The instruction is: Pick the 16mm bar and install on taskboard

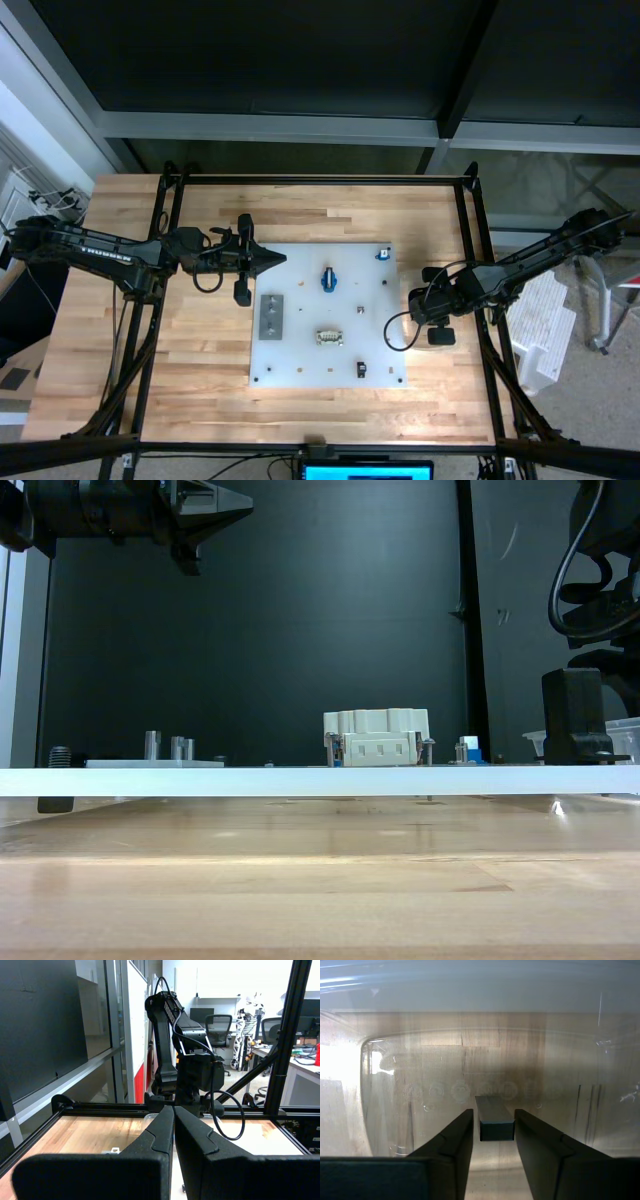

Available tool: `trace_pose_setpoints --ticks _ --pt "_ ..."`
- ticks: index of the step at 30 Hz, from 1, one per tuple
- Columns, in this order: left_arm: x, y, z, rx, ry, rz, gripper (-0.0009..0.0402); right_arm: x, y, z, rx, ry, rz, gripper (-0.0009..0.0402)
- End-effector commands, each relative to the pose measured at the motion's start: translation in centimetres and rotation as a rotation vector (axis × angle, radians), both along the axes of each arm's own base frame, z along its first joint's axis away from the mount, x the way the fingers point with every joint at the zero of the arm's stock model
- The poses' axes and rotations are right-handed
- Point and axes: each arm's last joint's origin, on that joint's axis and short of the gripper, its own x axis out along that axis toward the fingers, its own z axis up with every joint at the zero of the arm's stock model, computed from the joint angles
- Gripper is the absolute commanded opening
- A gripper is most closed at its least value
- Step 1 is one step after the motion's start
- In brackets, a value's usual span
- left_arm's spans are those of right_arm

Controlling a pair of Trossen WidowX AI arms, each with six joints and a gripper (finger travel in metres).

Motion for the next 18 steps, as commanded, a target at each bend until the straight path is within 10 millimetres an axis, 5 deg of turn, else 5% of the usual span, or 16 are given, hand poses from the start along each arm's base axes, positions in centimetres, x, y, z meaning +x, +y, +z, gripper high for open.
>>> trace_pose_setpoints --ticks 1,9,18 --pt "0.00 0.00 0.01 0.000 0.000 0.000 0.0000 0.02 0.01 0.03 0.001 -0.002 -0.001 0.0070" --pt "0.00 0.00 0.01 0.000 0.000 0.000 0.0000 0.06 0.02 0.11 0.002 -0.004 -0.001 0.0012" --pt "0.00 0.01 0.01 0.000 0.000 0.000 0.0000 0.20 0.08 0.95 0.003 -0.003 -0.004 0.0000"
